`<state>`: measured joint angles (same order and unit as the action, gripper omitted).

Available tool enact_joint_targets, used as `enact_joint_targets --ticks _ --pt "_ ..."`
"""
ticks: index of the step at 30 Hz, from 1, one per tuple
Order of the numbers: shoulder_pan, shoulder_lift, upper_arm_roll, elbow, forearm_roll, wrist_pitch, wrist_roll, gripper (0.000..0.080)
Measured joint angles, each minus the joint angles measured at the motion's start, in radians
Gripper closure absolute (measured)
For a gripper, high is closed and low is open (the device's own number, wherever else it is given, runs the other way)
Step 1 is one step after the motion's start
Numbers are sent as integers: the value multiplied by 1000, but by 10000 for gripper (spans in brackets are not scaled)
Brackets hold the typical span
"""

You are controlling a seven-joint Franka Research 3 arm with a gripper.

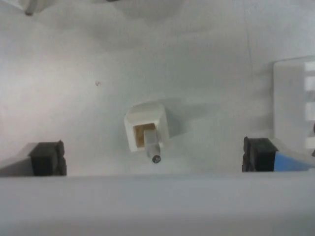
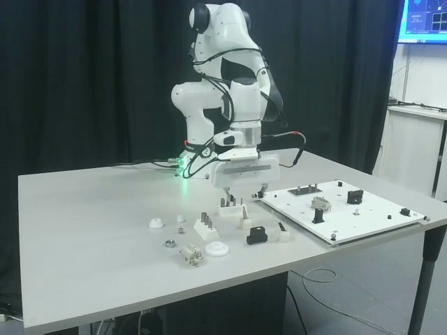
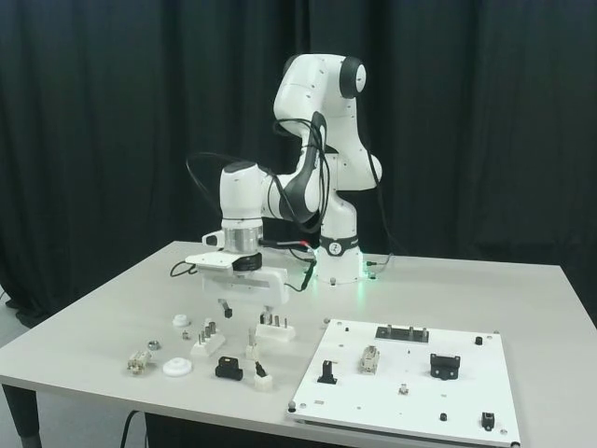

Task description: Pick Ethernet.

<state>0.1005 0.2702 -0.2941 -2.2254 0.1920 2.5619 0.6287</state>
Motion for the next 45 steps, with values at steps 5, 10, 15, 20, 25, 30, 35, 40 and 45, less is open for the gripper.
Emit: enact_joint_targets --ticks 5,10,15,20,25,30,35,40,45 --pt "0 26 3 -1 11 28 -6 3" --pt "0 45 5 -1 14 44 -14 3" --pt "0 59 6 -1 16 48 -22 3" --pt "0 69 7 -2 21 48 -28 3" --pt "0 80 8 -5 36 51 -38 3" --pt "0 88 9 -16 43 69 -47 3" --pt "0 90 12 -32 45 95 -53 3" --pt "0 91 14 -46 47 119 -59 3" --pt "0 91 14 -51 65 125 -59 3"
